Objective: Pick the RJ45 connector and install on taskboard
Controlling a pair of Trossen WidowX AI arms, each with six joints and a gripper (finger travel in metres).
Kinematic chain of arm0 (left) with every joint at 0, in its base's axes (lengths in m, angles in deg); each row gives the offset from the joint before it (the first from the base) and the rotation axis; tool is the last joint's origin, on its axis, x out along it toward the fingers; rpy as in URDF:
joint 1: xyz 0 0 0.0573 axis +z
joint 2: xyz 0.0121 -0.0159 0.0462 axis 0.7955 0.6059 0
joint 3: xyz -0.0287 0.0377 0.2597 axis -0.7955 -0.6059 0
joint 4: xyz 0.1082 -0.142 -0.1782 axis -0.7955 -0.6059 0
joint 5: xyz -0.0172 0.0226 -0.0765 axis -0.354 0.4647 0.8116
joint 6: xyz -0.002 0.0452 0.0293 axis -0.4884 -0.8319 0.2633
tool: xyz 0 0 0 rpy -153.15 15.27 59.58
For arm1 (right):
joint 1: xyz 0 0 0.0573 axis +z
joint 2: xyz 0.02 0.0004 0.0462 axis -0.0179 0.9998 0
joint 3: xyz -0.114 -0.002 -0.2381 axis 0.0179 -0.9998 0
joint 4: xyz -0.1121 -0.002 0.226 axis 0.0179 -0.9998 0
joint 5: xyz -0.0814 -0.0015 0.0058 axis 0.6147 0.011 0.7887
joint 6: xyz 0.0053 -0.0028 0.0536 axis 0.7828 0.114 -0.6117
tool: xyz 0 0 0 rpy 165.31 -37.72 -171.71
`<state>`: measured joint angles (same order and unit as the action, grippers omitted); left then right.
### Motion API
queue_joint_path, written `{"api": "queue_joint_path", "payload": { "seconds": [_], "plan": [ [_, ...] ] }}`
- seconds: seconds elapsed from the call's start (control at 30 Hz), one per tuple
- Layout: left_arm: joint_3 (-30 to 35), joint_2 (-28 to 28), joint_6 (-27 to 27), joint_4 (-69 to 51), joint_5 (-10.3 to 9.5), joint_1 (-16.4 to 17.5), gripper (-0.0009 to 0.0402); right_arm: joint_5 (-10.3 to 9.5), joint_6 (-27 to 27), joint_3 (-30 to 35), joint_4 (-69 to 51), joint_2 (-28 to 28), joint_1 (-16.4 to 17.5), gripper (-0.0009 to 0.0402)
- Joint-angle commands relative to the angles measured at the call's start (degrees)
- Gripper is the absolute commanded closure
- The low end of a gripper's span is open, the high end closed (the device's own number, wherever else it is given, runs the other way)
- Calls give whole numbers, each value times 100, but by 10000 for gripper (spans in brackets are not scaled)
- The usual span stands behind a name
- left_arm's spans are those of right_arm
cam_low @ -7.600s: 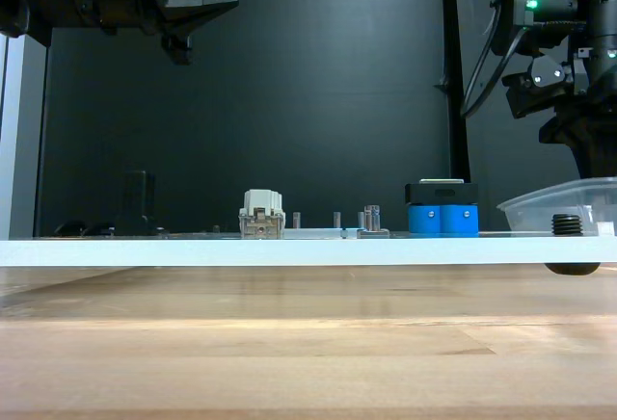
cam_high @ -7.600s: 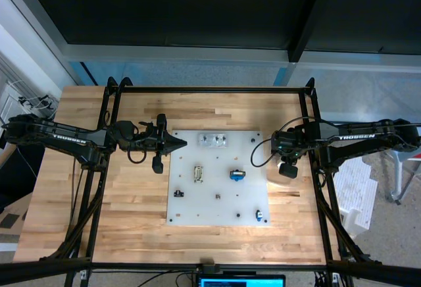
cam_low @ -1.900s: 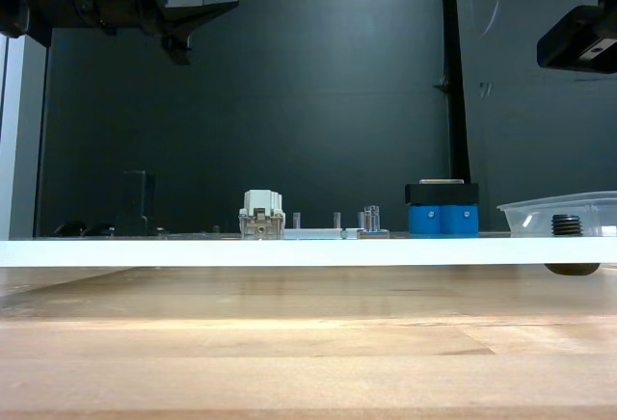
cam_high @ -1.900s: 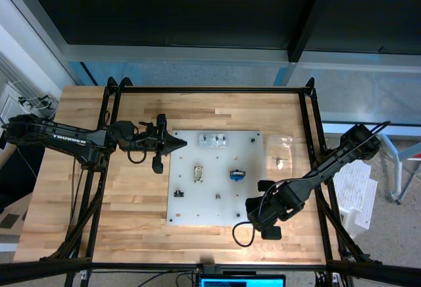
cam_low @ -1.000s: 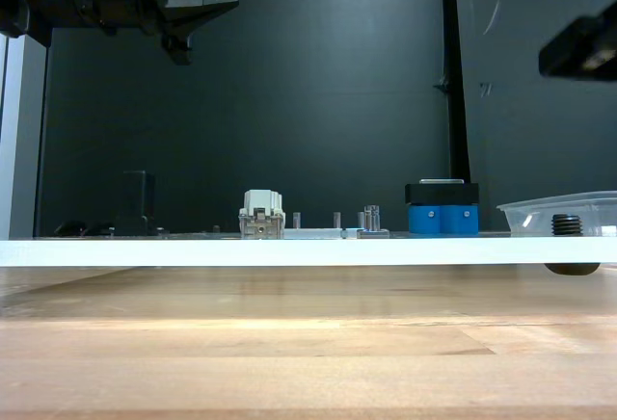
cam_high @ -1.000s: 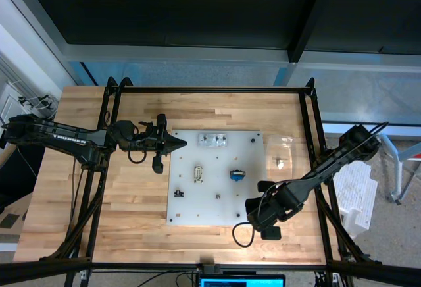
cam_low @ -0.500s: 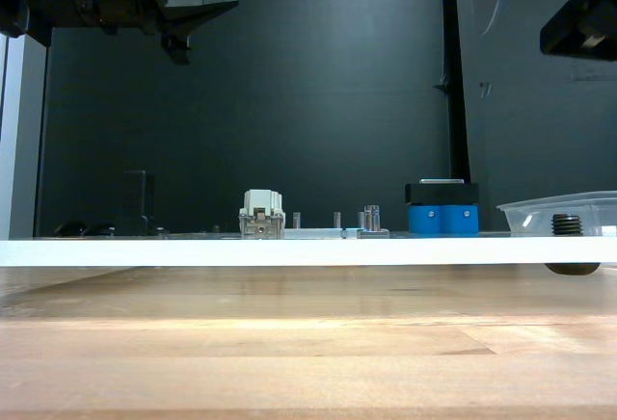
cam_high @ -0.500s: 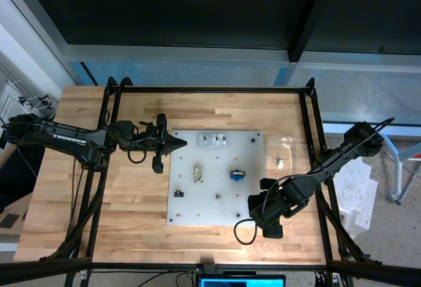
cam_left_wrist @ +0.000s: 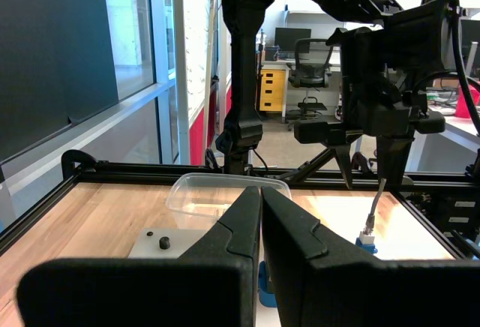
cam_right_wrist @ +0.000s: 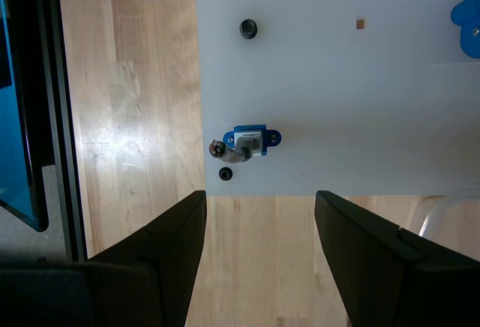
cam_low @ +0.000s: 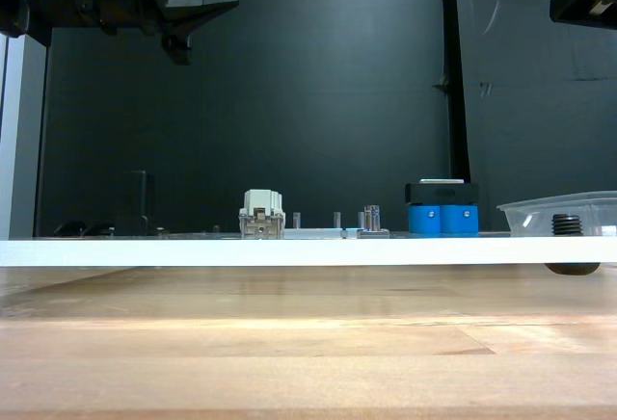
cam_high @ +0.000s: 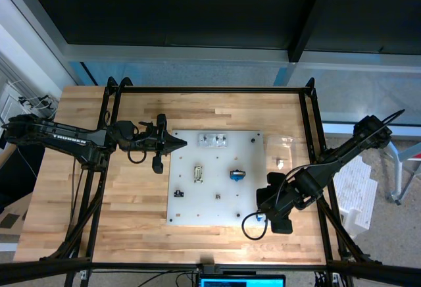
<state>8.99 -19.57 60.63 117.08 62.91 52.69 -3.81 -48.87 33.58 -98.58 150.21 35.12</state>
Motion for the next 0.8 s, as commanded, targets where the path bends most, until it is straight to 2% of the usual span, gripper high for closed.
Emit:
{"api": "queue_joint_path", "payload": {
  "seconds": [0.03, 0.3, 0.37, 0.43, 0.8],
  "plan": [
    [0, 0, 0, -2, 2, 0, 393, 0, 7, 2, -22, -11, 2, 202],
    [0, 2, 0, 0, 2, 2, 393, 31, 212, 0, -107, -175, -144, 226],
    [0, 0, 0, 0, 2, 0, 393, 168, 337, 0, -105, -208, -212, 237],
    [0, 0, 0, -2, 2, 0, 393, 306, 481, -2, -101, -225, -264, 253],
    [0, 0, 0, 0, 2, 0, 393, 308, 1237, -4, 125, -413, -841, 362]
  ]
}}
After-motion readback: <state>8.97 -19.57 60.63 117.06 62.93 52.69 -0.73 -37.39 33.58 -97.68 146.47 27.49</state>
